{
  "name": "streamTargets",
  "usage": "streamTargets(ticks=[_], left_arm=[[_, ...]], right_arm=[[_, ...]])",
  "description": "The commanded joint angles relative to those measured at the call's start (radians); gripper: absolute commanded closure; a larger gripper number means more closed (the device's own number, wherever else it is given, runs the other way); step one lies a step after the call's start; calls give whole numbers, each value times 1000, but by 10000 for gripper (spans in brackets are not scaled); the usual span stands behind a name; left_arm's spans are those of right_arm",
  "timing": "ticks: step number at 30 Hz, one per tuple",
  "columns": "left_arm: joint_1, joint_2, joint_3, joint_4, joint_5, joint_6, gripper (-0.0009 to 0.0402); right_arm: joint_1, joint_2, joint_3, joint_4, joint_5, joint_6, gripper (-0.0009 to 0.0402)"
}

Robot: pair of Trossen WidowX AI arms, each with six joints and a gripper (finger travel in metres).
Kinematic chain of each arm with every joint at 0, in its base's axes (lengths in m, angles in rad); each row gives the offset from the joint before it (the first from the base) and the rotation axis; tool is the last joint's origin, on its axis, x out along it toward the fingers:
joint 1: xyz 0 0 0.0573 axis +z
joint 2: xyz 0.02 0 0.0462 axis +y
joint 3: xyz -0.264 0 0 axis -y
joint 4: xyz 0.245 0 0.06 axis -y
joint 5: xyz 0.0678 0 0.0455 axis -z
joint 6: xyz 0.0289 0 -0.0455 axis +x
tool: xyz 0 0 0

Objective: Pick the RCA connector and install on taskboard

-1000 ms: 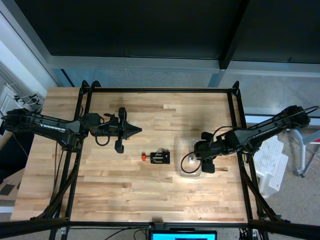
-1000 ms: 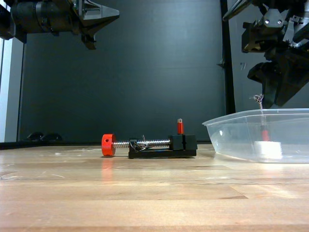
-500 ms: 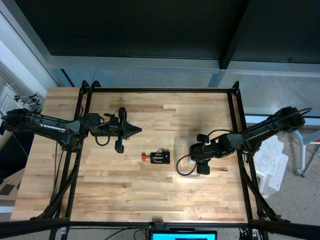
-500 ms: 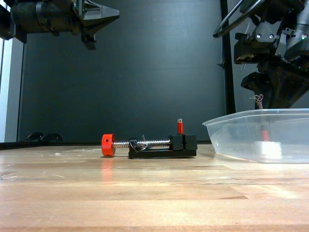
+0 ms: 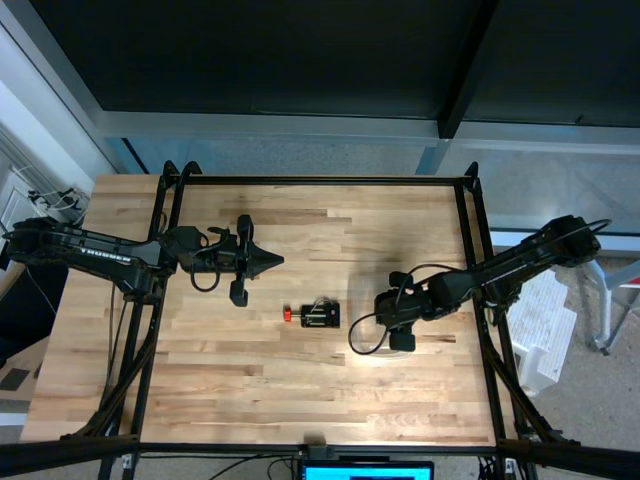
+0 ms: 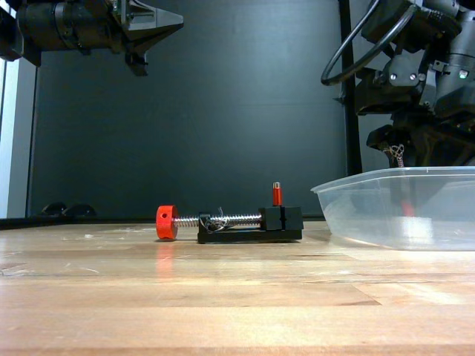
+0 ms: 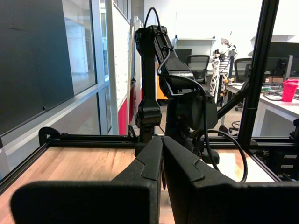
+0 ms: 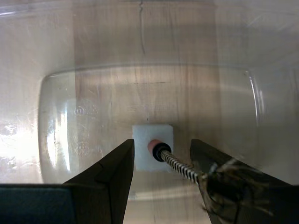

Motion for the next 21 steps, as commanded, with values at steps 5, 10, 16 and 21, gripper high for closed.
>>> streamTargets(ticks=[5, 10, 16, 21], left_arm=[[0, 0, 0, 0, 0, 0, 393], [0, 0, 0, 0, 0, 0, 393], [0, 0, 0, 0, 0, 0, 393], [0, 0, 0, 0, 0, 0, 393]], right_arm=[[0, 7, 0, 3, 0, -2, 229], [1, 21, 0, 5, 0, -2, 229], [1, 23, 0, 11, -1, -2, 239], [1, 21, 0, 13, -2, -2, 268]])
